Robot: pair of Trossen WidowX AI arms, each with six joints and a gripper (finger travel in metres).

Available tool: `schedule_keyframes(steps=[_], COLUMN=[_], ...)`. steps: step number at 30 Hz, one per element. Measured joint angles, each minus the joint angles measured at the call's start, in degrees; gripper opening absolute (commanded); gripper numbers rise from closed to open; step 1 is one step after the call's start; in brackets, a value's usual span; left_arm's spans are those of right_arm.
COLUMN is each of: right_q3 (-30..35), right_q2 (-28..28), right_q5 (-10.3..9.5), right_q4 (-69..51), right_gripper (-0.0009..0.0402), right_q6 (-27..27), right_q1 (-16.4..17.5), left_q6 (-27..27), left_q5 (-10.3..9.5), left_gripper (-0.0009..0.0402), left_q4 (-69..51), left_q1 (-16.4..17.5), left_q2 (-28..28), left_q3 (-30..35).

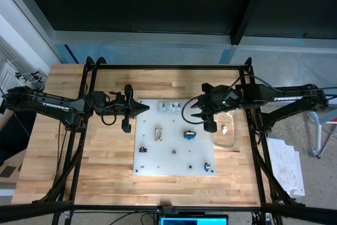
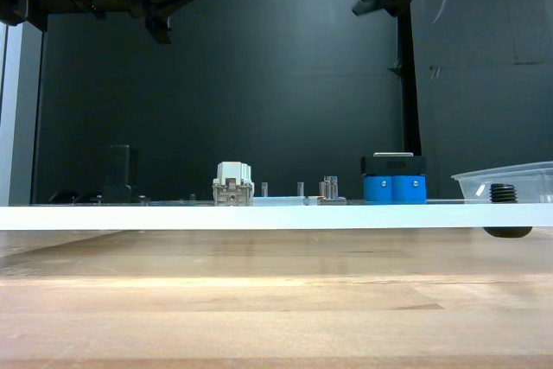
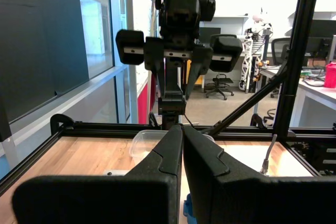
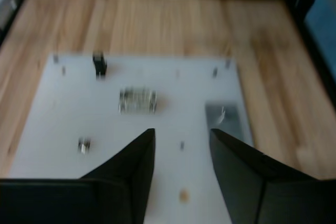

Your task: Pick the RJ45 connector and install on taskboard

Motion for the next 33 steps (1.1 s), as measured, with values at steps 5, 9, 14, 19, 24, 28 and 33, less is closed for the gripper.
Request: schedule_keyframes(steps=[5,9,14,19,24,28,33], right_q3=[-6.73,-11.45,-16.65,-21.38,-25.2,-28.41,-31.01], right_q2=[-2.97,-4.94,-6.12,-6.62,-6.6,-6.36,-6.05], right_q5=[-4.5,-5.92,-5.95,-5.97,-5.95,-5.95,-5.92], right_q4=[12.22,21.0,30.27,41.38,51.43,59.36,63.8], right_gripper=[0.0054,0.0008,0.0004,0.0001,0.0,0.0,0.0], right_q6=[-0.81,-0.98,-0.96,-0.94,-0.61,1.22,2.62], right_q1=[-3.23,-4.9,-5.44,-5.44,-5.49,-5.49,-5.49], left_q6=[0.02,0.0,0.0,0.02,0.02,0.02,0.02], left_q5=[0.02,0.0,0.0,0.0,0.0,0.02,0.0], left_gripper=[0.0,0.0,0.0,0.0,0.0,0.0,0.0], left_q4=[0.0,0.0,0.0,0.0,0.0,0.0,0.0], left_q1=[0.0,0.0,0.0,0.0,0.0,0.0,0.0], left_q2=[0.0,0.0,0.0,0.0,0.0,0.0,0.0], left_q3=[0.0,0.0,-0.02,0.0,-0.02,-0.02,-0.02])
